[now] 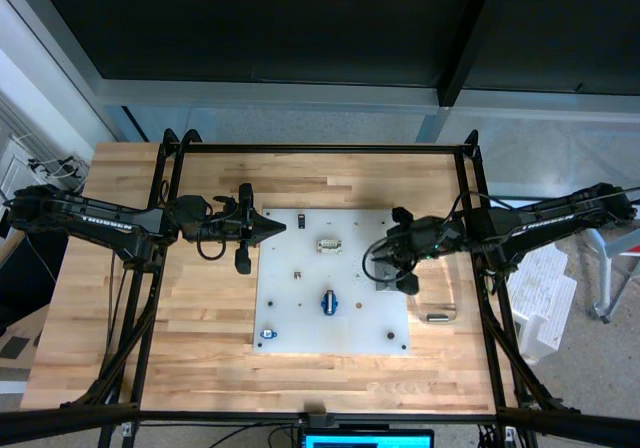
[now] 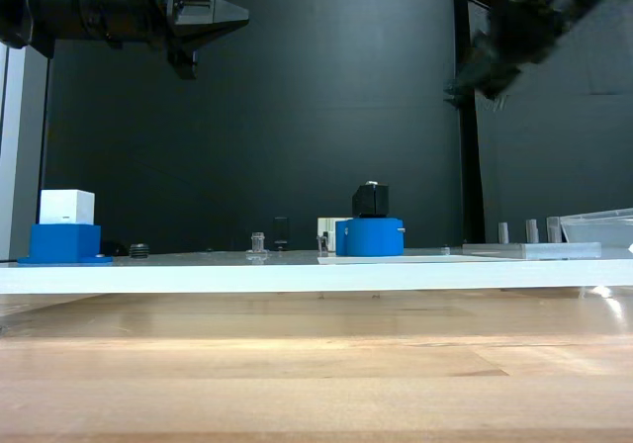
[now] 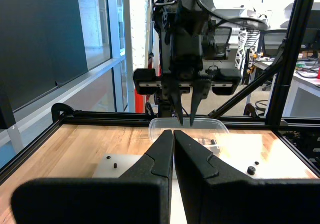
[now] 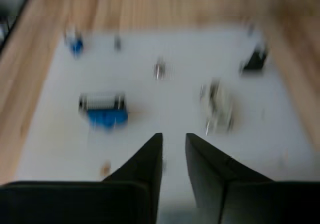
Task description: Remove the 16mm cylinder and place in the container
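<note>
One clear container [image 1: 458,293] sits on the worktop [image 1: 200,348] beside the white board [image 1: 300,313]. A single 16mm cylinder [image 1: 437,317] lies at its near end. The right hand [image 4: 173,136] hovers over the board, fingers apart and empty. The left hand [image 3: 173,132], fingers together, hangs at the board's opposite edge.

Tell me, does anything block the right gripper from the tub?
Nothing visible. The open right gripper hangs over the board's right edge beside the container, which holds a silver rod. The shut left gripper hovers over its left edge.
</note>
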